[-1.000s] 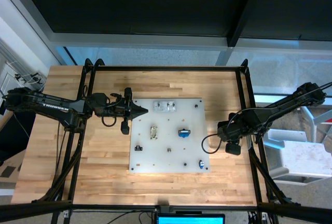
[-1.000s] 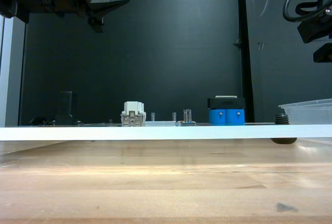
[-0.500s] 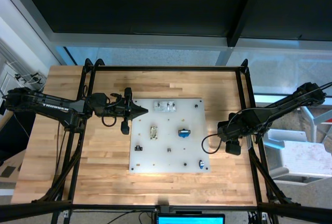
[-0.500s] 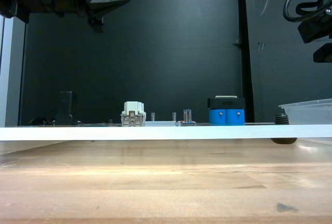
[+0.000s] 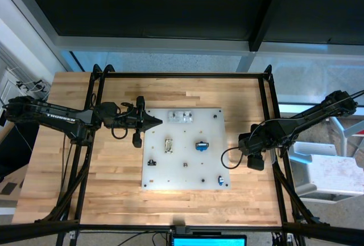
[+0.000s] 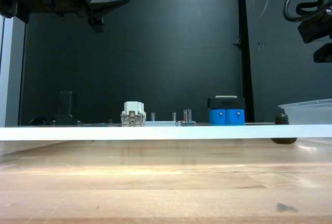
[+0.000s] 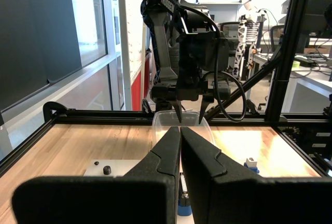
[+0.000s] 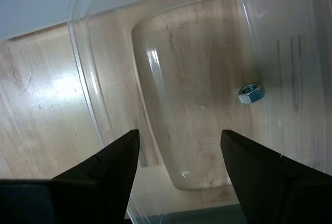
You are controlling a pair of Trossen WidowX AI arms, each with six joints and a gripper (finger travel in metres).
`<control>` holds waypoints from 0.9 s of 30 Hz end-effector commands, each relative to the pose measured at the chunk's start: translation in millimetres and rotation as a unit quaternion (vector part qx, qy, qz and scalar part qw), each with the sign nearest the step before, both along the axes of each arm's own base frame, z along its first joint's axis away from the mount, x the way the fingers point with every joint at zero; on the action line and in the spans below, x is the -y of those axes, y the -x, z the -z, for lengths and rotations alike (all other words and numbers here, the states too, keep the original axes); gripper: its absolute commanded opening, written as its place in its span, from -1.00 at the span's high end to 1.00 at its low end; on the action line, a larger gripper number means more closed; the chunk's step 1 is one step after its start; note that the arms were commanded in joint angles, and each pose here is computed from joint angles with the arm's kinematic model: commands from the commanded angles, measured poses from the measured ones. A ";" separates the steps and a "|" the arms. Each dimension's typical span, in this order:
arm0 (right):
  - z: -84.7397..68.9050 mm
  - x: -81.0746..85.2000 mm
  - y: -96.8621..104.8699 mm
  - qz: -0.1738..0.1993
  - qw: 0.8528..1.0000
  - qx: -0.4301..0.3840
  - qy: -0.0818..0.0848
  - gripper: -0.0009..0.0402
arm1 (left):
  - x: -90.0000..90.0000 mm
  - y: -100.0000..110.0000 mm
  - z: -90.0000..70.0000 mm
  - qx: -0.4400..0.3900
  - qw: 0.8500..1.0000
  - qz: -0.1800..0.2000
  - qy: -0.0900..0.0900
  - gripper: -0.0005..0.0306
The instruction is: Unfasten the M12 fastener and place in the container
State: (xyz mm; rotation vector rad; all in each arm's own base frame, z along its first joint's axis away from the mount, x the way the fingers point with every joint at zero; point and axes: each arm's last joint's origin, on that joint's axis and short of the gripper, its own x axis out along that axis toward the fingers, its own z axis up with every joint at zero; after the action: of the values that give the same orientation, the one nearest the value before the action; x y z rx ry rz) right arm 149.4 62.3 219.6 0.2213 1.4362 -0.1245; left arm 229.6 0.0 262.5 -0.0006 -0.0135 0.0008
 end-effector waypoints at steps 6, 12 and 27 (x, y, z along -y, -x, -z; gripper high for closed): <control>-0.1 -0.2 -0.3 0.000 1.000 0.001 0.000 -0.04 | 0.0 0.0 -0.2 0.000 1.000 0.000 0.000 0.96; -0.1 -0.3 -0.3 0.000 1.000 0.002 -0.001 -0.01 | 0.0 0.0 -0.1 0.000 1.000 0.000 0.000 0.96; -0.2 -0.5 -0.8 0.000 1.000 0.004 -0.002 -0.01 | -0.1 0.0 -0.1 0.000 1.000 0.000 0.000 0.96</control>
State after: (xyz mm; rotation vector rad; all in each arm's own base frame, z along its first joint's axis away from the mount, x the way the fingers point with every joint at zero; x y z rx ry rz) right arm 150.0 62.7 219.7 0.2240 1.4295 -0.1214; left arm 229.6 0.0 262.6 -0.0006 -0.0139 0.0008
